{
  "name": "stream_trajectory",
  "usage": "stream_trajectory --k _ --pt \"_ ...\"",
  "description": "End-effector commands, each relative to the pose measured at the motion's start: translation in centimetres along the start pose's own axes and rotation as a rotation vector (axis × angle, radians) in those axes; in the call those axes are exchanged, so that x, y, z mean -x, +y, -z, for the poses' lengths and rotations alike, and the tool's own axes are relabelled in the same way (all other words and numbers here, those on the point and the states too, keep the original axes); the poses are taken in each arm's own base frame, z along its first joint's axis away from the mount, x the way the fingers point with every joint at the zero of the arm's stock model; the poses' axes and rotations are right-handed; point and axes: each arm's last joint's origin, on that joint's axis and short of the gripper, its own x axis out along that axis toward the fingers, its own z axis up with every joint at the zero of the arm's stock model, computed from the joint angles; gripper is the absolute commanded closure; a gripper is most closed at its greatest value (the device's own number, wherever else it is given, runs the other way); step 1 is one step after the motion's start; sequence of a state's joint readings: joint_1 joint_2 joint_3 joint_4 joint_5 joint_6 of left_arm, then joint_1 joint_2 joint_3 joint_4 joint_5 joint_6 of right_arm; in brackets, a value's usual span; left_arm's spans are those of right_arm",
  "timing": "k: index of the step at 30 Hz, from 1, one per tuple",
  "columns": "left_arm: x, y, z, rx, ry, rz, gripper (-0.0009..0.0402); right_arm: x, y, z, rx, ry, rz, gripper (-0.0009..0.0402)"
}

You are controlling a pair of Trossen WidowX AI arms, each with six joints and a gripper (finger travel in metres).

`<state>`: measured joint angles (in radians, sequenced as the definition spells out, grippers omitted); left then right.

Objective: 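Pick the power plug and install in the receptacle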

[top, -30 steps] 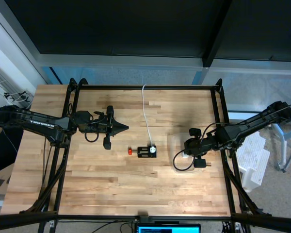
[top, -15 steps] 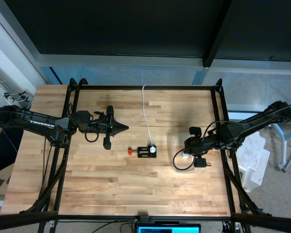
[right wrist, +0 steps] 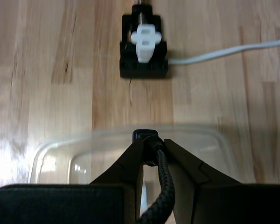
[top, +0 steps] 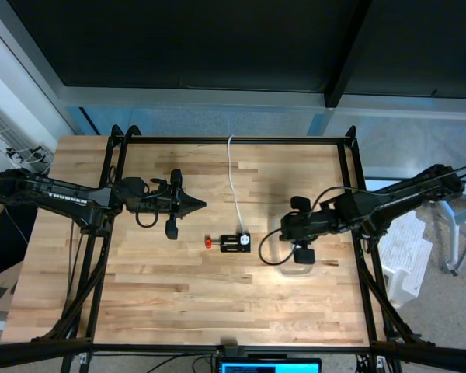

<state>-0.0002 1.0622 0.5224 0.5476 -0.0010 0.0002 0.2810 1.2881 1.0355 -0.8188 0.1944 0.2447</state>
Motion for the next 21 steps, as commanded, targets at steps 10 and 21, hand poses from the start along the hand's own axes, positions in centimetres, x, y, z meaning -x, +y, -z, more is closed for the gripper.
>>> stream_trajectory --k 10,21 --pt "0.0 0.0 0.0 0.0 0.0 0.0 0.0393 -2.9 0.4 -5.1 0.013 0.034 0.026 0.0393" --pt "0.0 0.0 0.0 0.0 0.0 0.0 0.0393 -4.5 0.7 -8.1 0.025 0.031 0.034 0.0393"
